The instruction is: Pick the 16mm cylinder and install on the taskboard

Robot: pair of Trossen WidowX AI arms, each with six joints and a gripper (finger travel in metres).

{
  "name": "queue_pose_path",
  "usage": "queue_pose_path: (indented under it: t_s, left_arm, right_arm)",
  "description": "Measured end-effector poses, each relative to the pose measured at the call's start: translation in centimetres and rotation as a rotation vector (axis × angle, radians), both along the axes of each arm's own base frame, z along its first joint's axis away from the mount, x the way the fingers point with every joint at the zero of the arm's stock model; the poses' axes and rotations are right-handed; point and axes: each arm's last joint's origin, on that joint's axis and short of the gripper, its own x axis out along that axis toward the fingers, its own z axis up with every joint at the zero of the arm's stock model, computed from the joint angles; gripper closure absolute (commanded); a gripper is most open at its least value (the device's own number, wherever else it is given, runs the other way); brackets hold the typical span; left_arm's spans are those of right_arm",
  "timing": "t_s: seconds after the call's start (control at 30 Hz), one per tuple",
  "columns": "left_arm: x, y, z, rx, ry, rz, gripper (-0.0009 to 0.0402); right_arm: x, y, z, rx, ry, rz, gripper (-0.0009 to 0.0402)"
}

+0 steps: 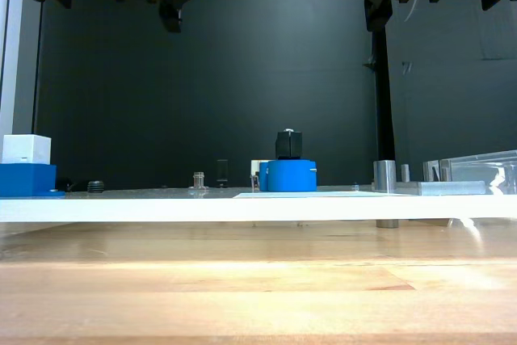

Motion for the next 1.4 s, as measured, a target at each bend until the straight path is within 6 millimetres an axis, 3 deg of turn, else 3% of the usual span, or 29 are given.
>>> queue_pose_path:
  t_s: [1.4]
  left_arm:
    - [0.00,-0.01,0.00,0.000,0.000,-0.001,0.0393]
  right_arm:
    - [0.02,0.00,-0.21,0.001,0.021,0.000,0.0393]
